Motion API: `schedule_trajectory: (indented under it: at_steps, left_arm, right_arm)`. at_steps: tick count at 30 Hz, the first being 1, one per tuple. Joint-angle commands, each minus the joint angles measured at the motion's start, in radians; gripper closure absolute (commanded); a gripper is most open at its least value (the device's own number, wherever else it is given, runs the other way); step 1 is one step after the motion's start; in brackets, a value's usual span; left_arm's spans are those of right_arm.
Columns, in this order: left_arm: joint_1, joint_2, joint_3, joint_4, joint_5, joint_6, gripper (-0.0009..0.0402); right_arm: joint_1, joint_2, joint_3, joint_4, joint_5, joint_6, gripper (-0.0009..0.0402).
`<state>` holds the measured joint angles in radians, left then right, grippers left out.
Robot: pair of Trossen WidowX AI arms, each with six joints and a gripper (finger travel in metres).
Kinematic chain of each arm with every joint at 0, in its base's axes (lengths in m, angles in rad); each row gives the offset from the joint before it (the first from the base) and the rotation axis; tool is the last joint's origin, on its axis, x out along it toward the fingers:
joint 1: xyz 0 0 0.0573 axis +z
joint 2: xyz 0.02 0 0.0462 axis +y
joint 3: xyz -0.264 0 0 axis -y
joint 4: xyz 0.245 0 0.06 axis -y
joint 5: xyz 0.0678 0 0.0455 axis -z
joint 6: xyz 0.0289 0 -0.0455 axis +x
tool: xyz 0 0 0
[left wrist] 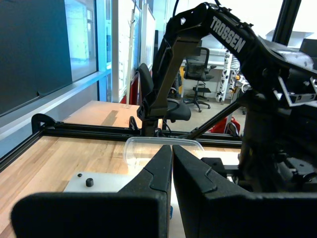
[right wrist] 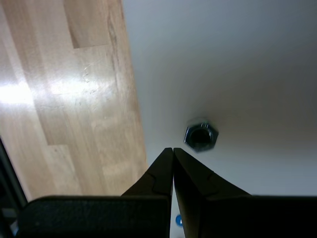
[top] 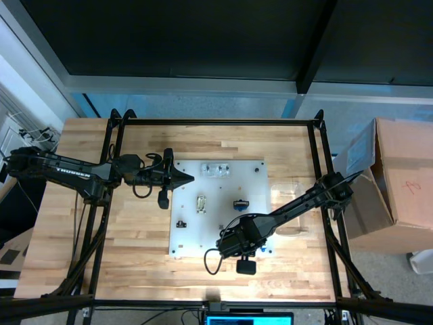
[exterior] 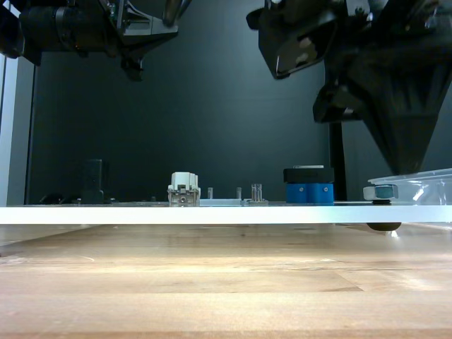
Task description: Unfasten the M12 nut and place it in the container
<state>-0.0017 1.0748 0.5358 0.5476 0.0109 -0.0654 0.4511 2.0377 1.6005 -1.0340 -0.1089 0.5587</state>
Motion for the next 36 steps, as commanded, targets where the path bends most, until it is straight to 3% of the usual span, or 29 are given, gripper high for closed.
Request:
schedule_trajectory:
  at_steps: [1,9,11,14,16,17,20,22,27,29,36]
  left_arm:
    - [0.0,0.0,0.0,0.001,0.0,0.0,0.0393]
    - [0.0,0.0,0.0,0.0,0.0,0.0,0.0393]
    - [0.0,0.0,0.0,0.0,0.0,0.0,0.0393]
    - [0.0,0.0,0.0,0.0,0.0,0.0,0.0393]
    - [0.0,0.0,0.0,0.0,0.0,0.0,0.0393]
    - [0.0,0.0,0.0,0.0,0.0,0.0,0.0393]
    - [0.0,0.0,0.0,0.0,0.0,0.0,0.0393]
    - [0.0,0.0,0.0,0.001,0.0,0.0,0.0393]
    - [0.0,0.0,0.0,0.0,0.0,0.0,0.0393]
    - [0.0,0.0,0.0,0.0,0.0,0.0,0.0393]
    - [0.0,0.0,0.0,0.0,0.0,0.0,0.0393]
  right_arm:
    - [0.0,0.001,-0.016,0.016,0.002,0.002,0.0393]
    - [0.0,0.001,-0.031,0.014,0.016,0.001,0.0393]
    - [0.0,0.001,-0.031,0.002,0.072,0.007,0.0393]
    - [0.0,-0.007,-0.021,-0.077,0.227,0.045,0.0393]
    - [0.0,-0.013,-0.008,-0.121,0.277,0.065,0.0394]
    - [0.0,-0.016,-0.005,-0.125,0.276,0.069,0.0394]
    - [0.0,-0.025,0.002,-0.125,0.263,0.073,0.0393]
    - [0.0,-0.029,0.009,-0.124,0.224,0.073,0.0393]
    - [0.0,-0.034,0.054,-0.116,0.013,0.07,0.0393]
    - [0.001,-0.034,0.069,-0.107,-0.041,0.074,0.0393]
    - [0.002,-0.015,0.047,-0.045,-0.042,0.079,0.0393]
